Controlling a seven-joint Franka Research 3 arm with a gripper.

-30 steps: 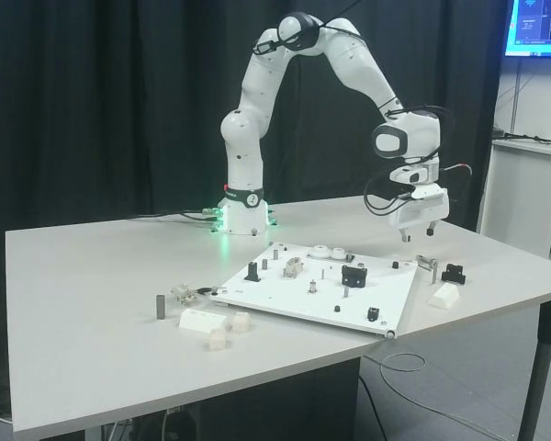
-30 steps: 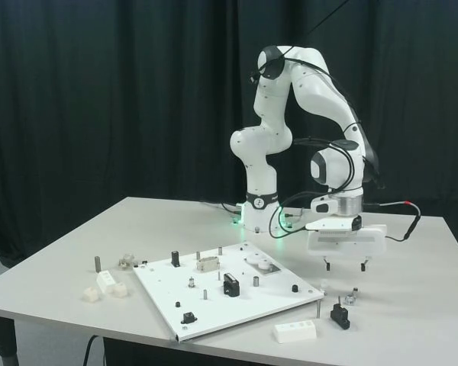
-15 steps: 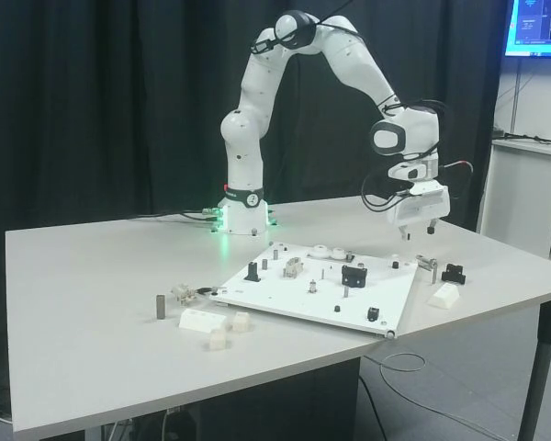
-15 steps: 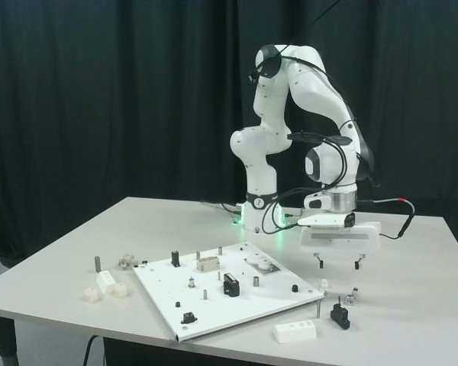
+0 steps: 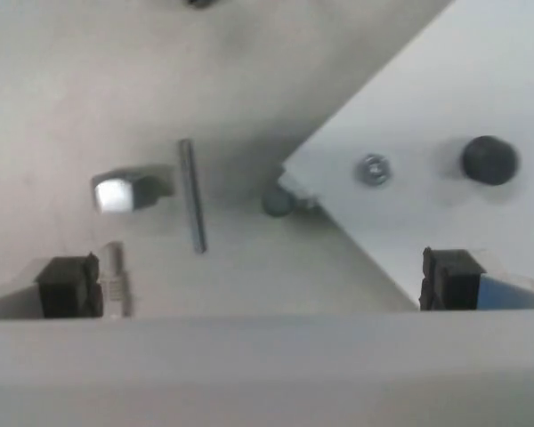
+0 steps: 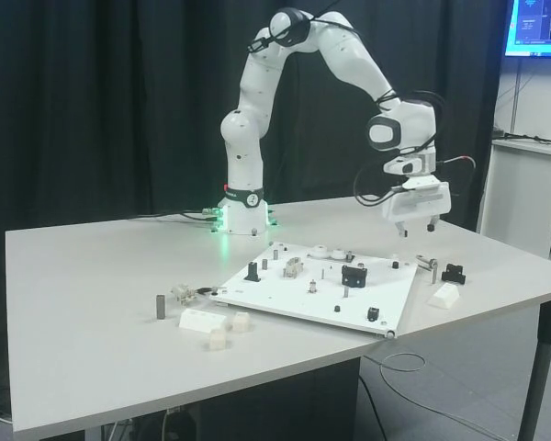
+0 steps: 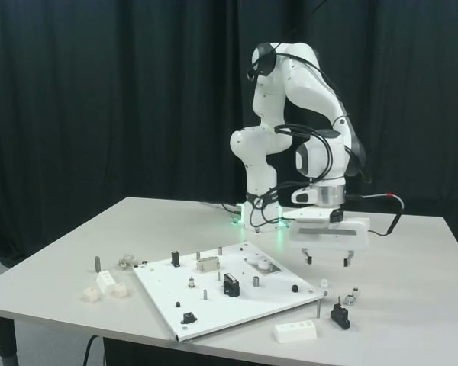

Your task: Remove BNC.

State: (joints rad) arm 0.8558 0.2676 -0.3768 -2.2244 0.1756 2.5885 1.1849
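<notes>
Near the middle of the flat white square board (image 6: pixel 277 298) stands a small grey metal stud (image 6: pixel 310 287) that I take for the BNC, though which fitting it really is cannot be told for sure. The white two-fingered gripper (image 6: pixel 415 227) hangs above the board's corner nearest the worktop's right edge, well apart from the stud, with its jaws wide apart and nothing between them. A descent with the jaws this wide could clip the black block (image 6: pixel 353 275) just beside the stud. A straight pull on a locked connector might lift or drag the whole board. A low pass could sweep the loose thin grey rod (image 5: pixel 192 206) and the shiny grey metal piece (image 5: pixel 120 191) lying off that corner. By count, the board carries three black fittings. Off its left corner lie three white blocks (image 6: pixel 202 321), one grey cylinder (image 6: pixel 158 305) and one small metal part (image 6: pixel 182 293). Near the right edge there is one white block (image 6: pixel 444 295) and one black piece (image 6: pixel 454 272).
</notes>
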